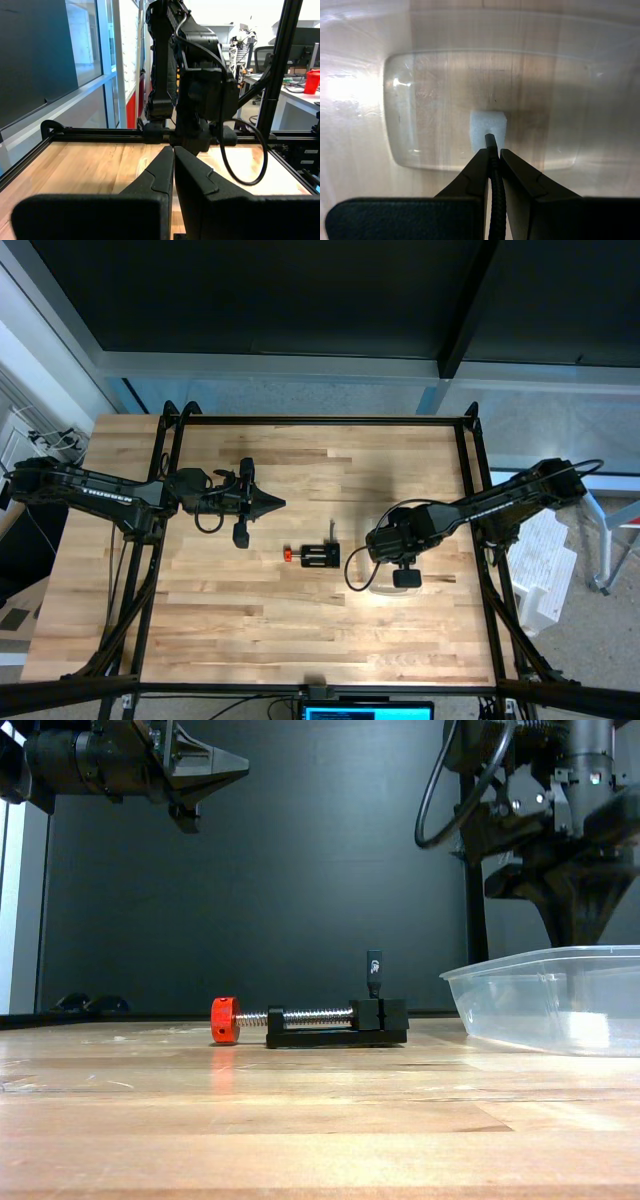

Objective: Pick the USB-C connector and install on taskboard

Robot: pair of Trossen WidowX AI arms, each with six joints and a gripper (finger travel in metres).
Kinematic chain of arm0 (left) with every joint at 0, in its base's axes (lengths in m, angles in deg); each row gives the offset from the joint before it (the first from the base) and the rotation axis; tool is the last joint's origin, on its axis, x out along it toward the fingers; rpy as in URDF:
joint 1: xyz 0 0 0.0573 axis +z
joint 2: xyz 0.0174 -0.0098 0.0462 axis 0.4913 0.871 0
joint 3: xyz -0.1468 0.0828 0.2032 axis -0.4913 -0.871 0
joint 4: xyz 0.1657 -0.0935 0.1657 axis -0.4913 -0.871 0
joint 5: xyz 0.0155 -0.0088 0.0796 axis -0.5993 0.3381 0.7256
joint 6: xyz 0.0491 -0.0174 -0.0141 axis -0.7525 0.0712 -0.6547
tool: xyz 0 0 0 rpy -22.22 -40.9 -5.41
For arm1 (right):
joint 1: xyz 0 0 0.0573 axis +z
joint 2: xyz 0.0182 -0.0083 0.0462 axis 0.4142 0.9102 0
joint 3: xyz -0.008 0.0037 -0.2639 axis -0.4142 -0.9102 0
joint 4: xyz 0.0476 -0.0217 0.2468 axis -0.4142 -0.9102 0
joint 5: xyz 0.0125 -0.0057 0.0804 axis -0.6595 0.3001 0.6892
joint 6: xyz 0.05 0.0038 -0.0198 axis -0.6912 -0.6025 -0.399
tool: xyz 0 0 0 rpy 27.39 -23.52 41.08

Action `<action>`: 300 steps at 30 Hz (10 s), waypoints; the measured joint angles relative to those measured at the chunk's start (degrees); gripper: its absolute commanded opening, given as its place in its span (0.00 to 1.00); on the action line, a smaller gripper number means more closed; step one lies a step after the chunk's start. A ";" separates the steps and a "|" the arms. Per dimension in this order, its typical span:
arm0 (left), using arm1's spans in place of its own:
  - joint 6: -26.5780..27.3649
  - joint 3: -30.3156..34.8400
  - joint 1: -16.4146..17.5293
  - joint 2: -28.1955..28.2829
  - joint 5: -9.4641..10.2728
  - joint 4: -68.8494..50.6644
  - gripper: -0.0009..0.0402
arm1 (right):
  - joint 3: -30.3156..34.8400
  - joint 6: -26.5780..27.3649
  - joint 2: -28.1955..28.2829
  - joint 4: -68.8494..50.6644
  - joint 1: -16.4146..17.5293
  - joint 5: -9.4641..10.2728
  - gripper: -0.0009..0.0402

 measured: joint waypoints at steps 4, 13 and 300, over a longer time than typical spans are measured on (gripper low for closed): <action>0.00 -0.02 0.00 0.00 0.00 0.00 0.02 | 2.71 -0.52 -0.46 -3.76 0.00 0.00 0.02; 0.00 -0.02 0.00 0.00 0.00 0.00 0.02 | 12.37 -1.07 -0.85 -12.87 0.00 -1.60 0.02; 0.02 -0.02 0.00 0.02 0.00 0.00 0.02 | 16.87 5.86 -2.03 19.41 -5.90 -2.95 0.48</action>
